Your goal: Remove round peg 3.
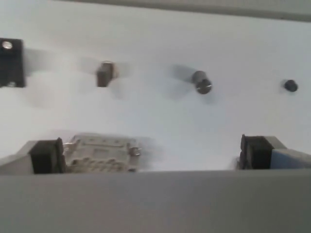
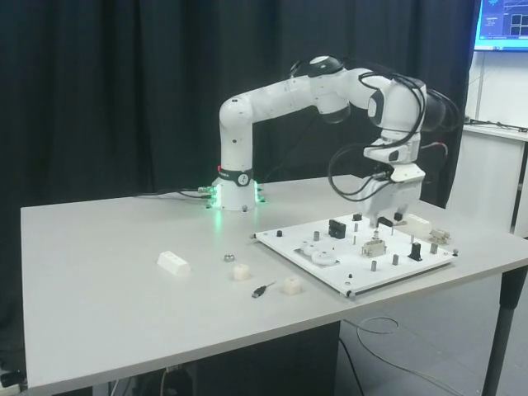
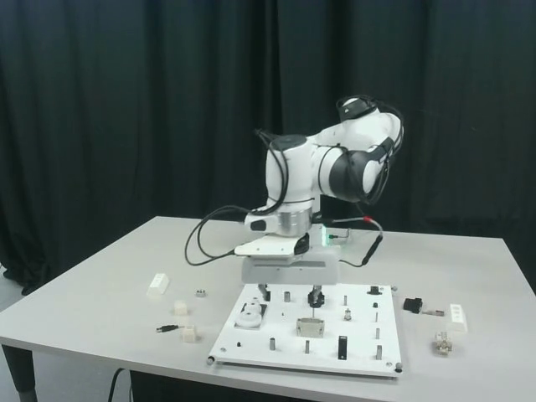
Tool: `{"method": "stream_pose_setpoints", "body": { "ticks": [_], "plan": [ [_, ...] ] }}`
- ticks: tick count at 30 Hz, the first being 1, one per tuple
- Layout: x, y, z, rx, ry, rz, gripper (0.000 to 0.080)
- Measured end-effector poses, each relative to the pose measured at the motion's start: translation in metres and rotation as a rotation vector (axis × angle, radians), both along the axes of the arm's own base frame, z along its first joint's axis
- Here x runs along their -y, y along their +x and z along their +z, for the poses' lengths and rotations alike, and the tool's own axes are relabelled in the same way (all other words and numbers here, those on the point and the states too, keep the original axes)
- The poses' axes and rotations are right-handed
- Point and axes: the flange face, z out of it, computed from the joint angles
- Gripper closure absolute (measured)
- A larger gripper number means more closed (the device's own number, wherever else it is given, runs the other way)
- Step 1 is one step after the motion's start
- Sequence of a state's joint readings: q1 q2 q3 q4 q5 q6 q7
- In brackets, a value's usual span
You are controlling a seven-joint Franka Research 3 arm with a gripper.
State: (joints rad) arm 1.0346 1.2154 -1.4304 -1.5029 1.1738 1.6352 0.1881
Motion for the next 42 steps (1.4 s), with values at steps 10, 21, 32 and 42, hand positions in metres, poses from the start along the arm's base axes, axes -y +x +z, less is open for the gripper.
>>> {"method": "stream_pose_setpoints", "body": {
  "ticks": [10, 21, 32, 42],
  "plan": [
    [0.015, 0.001, -0.021, 0.006, -0.003, 0.022, 0.0003],
    [0.022, 0.006, -0.04, 0.027, -0.006, 0.014, 0.0003],
    [0.032, 0.009, -0.06, 0.046, -0.003, 0.008, 0.0003],
    [0.033, 0.01, -0.076, 0.052, -0.003, 0.015, 0.0003]
  ]
}}
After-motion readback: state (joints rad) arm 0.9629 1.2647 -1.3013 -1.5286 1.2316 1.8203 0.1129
